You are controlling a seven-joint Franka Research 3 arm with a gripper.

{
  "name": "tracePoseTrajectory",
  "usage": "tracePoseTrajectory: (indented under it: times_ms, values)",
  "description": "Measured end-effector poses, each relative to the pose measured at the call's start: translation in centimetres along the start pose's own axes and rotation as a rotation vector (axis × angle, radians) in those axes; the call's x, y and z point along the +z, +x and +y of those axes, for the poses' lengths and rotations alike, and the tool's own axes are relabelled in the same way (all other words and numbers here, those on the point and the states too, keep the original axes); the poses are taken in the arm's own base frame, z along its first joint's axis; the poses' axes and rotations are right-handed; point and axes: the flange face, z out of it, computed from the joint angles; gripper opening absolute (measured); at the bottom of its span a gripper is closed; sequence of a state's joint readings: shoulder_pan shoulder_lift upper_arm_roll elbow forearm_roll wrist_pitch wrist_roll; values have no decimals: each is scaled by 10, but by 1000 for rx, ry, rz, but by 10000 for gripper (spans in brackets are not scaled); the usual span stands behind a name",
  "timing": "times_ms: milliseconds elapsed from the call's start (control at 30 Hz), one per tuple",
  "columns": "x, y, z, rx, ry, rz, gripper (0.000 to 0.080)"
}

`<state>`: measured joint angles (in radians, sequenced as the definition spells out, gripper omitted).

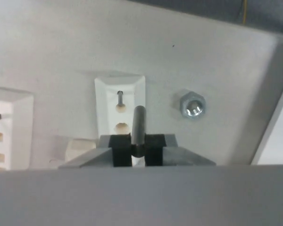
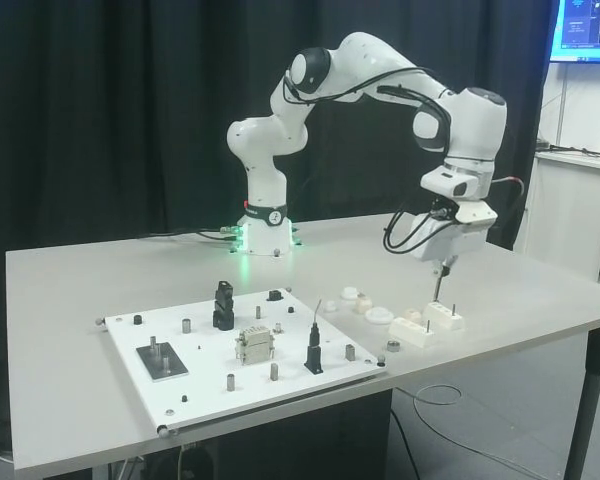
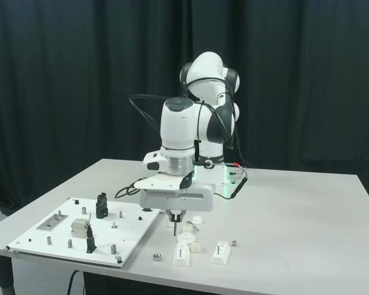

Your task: Insert round peg 2.

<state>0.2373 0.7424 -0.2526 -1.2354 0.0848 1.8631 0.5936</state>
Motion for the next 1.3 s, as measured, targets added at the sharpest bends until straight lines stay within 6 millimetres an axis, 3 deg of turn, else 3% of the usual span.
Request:
tracePoseTrajectory:
  times_ms: [633, 1300]
  values:
    - [-23, 0, -5, -7, 7, 13, 53]
    - [-23, 4, 1, 0, -16, 25, 53]
